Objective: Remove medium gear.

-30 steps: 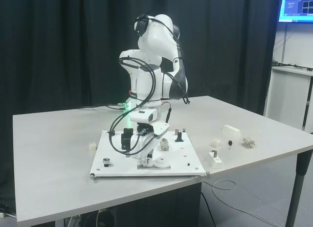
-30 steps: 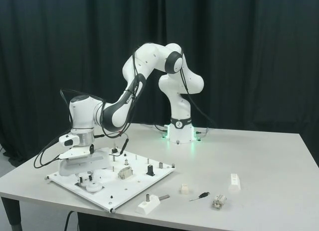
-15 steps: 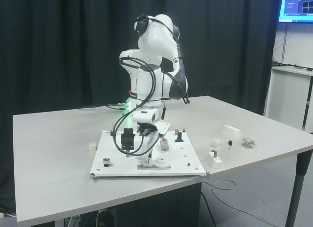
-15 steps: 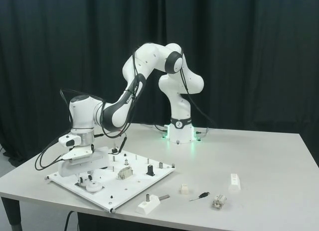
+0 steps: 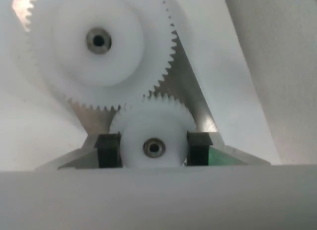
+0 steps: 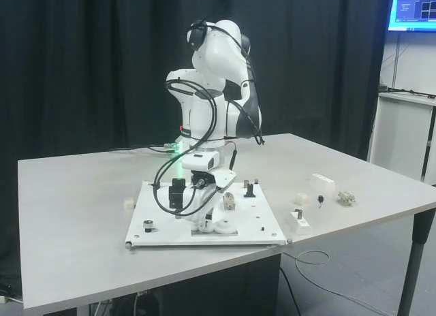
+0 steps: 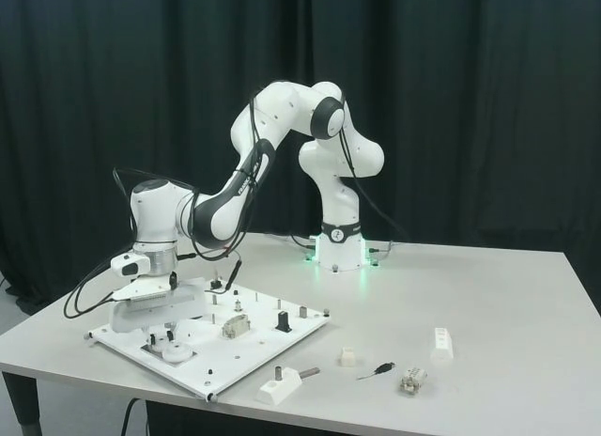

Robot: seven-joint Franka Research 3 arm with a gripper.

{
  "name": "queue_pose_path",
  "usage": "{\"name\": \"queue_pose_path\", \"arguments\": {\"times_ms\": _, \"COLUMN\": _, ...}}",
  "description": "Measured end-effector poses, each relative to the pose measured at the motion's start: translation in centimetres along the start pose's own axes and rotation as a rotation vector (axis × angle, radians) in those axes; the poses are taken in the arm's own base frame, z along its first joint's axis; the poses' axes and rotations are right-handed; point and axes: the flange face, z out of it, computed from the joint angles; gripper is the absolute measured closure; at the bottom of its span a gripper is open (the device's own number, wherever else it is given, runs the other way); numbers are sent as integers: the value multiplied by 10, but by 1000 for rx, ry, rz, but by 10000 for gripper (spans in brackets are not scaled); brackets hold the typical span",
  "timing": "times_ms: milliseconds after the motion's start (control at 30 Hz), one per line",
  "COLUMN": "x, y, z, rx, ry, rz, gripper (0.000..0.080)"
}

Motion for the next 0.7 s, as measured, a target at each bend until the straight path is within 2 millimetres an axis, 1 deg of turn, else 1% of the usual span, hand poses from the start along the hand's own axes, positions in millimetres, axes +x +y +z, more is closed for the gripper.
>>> {"name": "queue_pose_path", "arguments": {"times_ms": 167, "x": 0, "y": -1, "z": 0, "rx": -2, "ry": -3, "rz": -6, "gripper": 521}}
{"name": "queue_pose_path", "arguments": {"times_ms": 333, "x": 1, "y": -2, "z": -1, "rx": -7, "ry": -5, "rz": -71, "gripper": 521}}
{"name": "queue_pose_path", "arguments": {"times_ms": 433, "x": 1, "y": -2, "z": -1, "rx": -7, "ry": -5, "rz": -78, "gripper": 521}}
{"name": "queue_pose_path", "arguments": {"times_ms": 567, "x": 1, "y": -2, "z": -1, "rx": -8, "ry": -5, "rz": -59, "gripper": 521}}
{"name": "queue_pose_path", "arguments": {"times_ms": 700, "x": 1, "y": -2, "z": -1, "rx": -8, "ry": -5, "rz": 8, "gripper": 521}}
